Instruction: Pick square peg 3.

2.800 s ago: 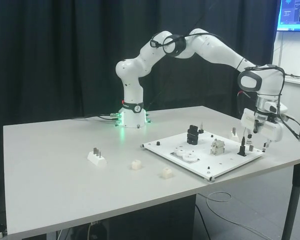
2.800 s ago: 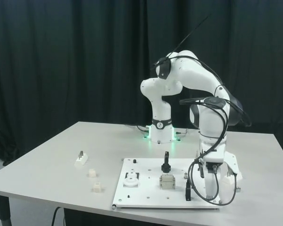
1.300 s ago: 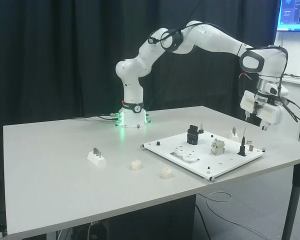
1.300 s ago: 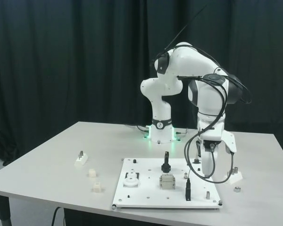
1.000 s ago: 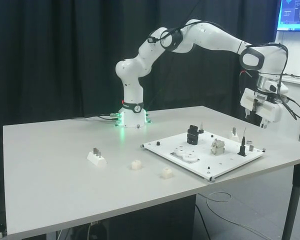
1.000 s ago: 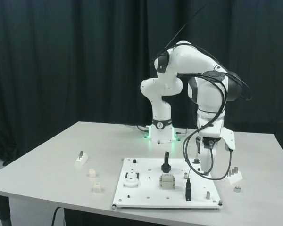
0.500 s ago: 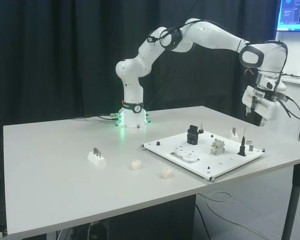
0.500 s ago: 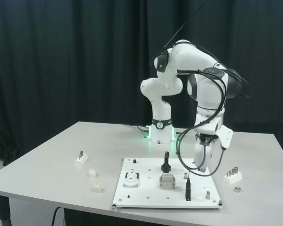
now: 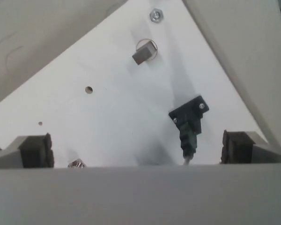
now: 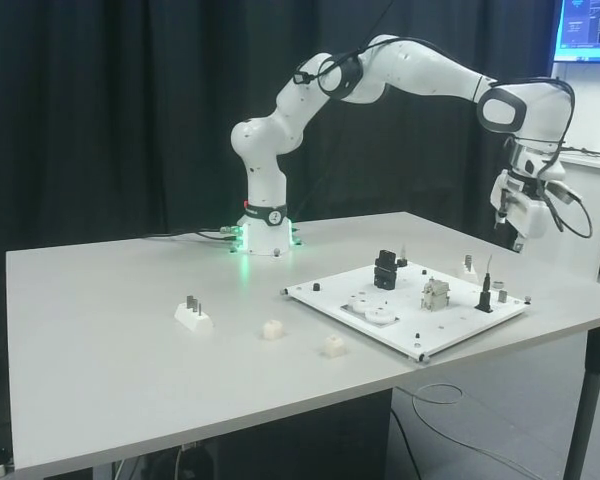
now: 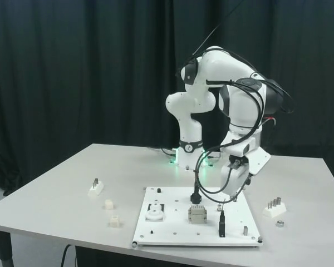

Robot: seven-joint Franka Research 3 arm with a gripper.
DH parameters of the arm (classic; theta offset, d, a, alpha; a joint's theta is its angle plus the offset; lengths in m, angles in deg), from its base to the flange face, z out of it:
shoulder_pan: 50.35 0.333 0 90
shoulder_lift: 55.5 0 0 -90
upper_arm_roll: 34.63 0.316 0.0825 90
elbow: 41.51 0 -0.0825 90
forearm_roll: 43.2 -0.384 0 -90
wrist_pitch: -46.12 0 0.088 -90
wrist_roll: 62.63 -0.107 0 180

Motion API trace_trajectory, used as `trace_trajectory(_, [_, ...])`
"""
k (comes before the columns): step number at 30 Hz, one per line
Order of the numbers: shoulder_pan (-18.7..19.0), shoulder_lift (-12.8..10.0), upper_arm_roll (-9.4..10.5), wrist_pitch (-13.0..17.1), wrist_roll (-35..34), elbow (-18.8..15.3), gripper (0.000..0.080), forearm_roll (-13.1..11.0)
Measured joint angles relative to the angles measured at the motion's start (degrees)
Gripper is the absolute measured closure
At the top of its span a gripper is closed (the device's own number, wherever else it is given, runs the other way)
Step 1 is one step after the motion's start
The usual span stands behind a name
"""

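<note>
My gripper [image 9: 136, 150] is open, its black pads [image 9: 36, 150] wide apart with nothing between them. It hangs tilted well above the white board [image 10: 460, 325], over the board's right part in the second room view [image 11: 232, 189] and high at the table's right end in the first room view [image 10: 516, 236]. A short grey square peg [image 9: 144, 52] stands in the board near a corner [image 11: 245, 229]. A small white holder [image 11: 274, 208] with three more upright pegs sits on the table just off the board [image 10: 467, 266].
A black connector [image 9: 189, 124] with its cable stands on the board [image 11: 221, 225]. A nut [image 9: 155, 15] lies beside the board. The board also carries a black clamp [image 10: 385, 268], a white gear [image 10: 381, 312] and a small block [image 10: 436, 292]. Another peg holder [image 10: 193, 314] and two white cubes [image 10: 272, 328] lie to the left.
The gripper has risen from the board's near right corner, leaving a peg standing there. It has swung up and tilted, drifting over the board in the second room view.
</note>
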Motion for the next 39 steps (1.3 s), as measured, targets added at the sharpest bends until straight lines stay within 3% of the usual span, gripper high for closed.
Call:
trace_trajectory(12, [-1.6,0.4,-0.19,0.0,-7.8,0.3,0.0003,0.0])
trace_trajectory(22, [-2.3,1.0,-1.98,0.0,-13.4,0.3,0.0003,0.0])
trace_trajectory(39, [-2.7,1.2,-10.37,-1.6,-14.6,0.2,0.0003,0.1])
